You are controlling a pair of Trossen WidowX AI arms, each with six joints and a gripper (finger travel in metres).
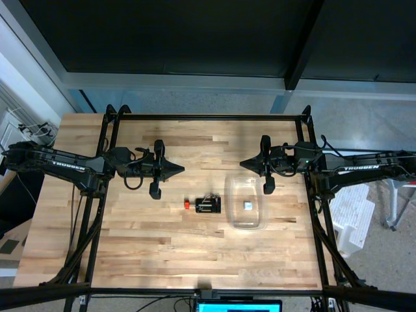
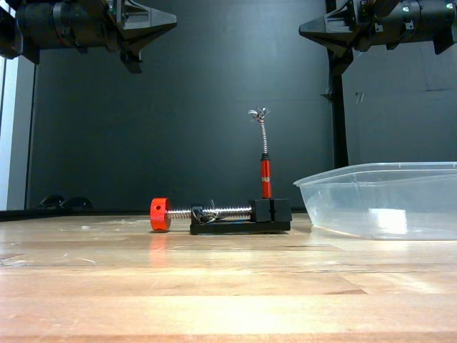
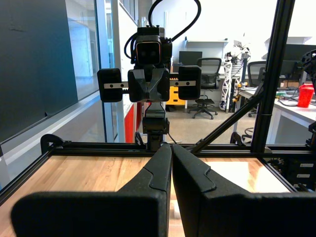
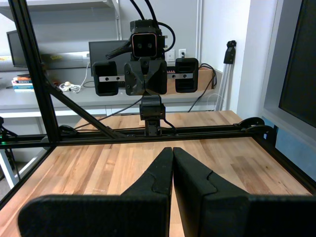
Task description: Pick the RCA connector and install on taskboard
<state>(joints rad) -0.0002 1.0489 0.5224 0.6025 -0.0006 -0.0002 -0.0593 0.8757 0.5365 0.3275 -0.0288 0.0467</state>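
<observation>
The taskboard (image 1: 208, 206) is a small black block in the middle of the table, with a red-orange knob (image 2: 160, 214) at its left end. A slim red plug with a coiled metal lead, the RCA connector (image 2: 265, 177), stands upright on the block's (image 2: 243, 218) right end. My left gripper (image 1: 182, 170) hovers high above the table, left of and behind the board, shut and holding nothing (image 3: 171, 146). My right gripper (image 1: 242, 164) hovers at the same height to the right, also shut and empty (image 4: 173, 148). The two tips point at each other.
A clear plastic tray (image 1: 233, 214) sits right of the board, with a tiny white piece (image 1: 247, 205) inside; it shows in the low view too (image 2: 321, 204). A black metal frame (image 1: 208, 117) borders the wooden table.
</observation>
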